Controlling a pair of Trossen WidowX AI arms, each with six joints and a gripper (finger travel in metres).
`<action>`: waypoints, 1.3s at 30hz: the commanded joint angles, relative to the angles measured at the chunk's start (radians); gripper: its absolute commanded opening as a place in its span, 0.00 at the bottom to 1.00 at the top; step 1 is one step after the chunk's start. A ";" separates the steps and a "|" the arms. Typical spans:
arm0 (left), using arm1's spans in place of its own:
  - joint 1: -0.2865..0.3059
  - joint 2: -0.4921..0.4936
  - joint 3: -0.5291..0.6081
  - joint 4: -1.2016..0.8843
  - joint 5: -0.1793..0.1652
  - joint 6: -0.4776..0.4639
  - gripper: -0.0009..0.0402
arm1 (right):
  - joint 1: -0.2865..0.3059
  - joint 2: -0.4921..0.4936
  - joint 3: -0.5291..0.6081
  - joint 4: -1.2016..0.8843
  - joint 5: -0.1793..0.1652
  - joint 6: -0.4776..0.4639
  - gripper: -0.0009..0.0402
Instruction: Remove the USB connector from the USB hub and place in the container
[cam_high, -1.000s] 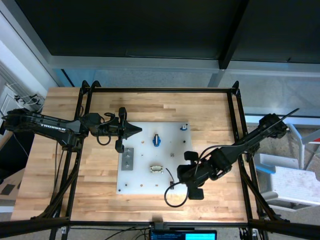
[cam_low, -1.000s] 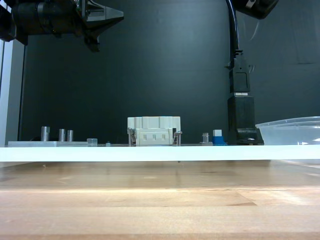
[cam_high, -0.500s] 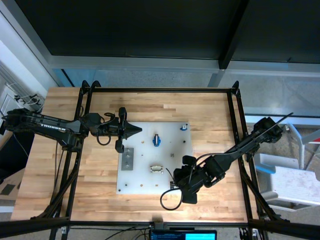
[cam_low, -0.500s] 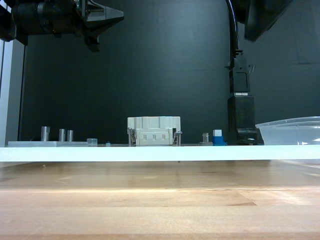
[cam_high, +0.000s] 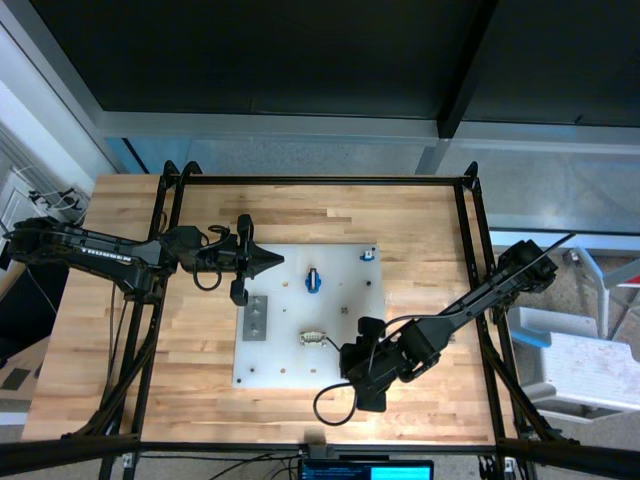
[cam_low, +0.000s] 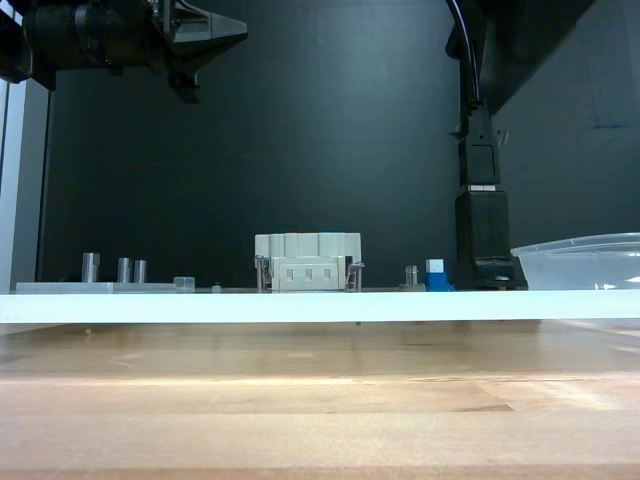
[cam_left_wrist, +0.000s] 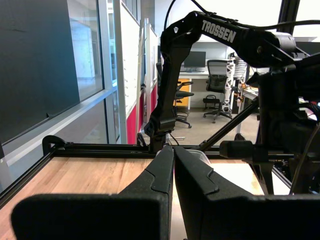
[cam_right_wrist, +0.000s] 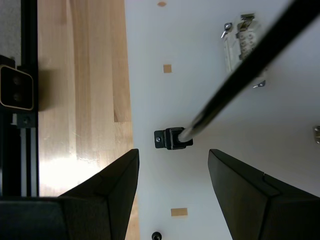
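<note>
A pale wooden table (cam_high: 190, 360) carries a smooth white board (cam_high: 290, 330). The container (cam_low: 585, 262), a shallow clear plastic tray, shows only its see-through wall to the right of the hub. The USB connector (cam_low: 482, 165) stands upright, long axis vertical, plugged into the blocky black USB hub (cam_low: 490, 245). The right gripper (cam_right_wrist: 172, 151) hovers above it, fingers spread wide and holding nothing. The left gripper (cam_high: 275, 258) hangs over the board's far left corner, fingers pressed together and empty.

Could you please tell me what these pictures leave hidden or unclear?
High view: the hub is hidden beneath the open right gripper hovering above it.
Low view: the container is cut off by the right edge.
Left gripper, shut, parked above the board's far-left corner, hides nothing.
</note>
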 joint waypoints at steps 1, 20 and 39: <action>0.000 0.000 0.000 0.000 0.000 0.000 0.02 | -0.006 0.016 0.003 0.018 0.000 -0.014 0.49; 0.000 0.000 0.000 0.000 0.000 0.000 0.02 | -0.027 0.055 -0.004 0.032 0.004 -0.031 0.37; 0.000 0.000 0.000 0.000 0.000 0.000 0.02 | -0.031 0.055 -0.010 0.035 0.022 -0.043 0.04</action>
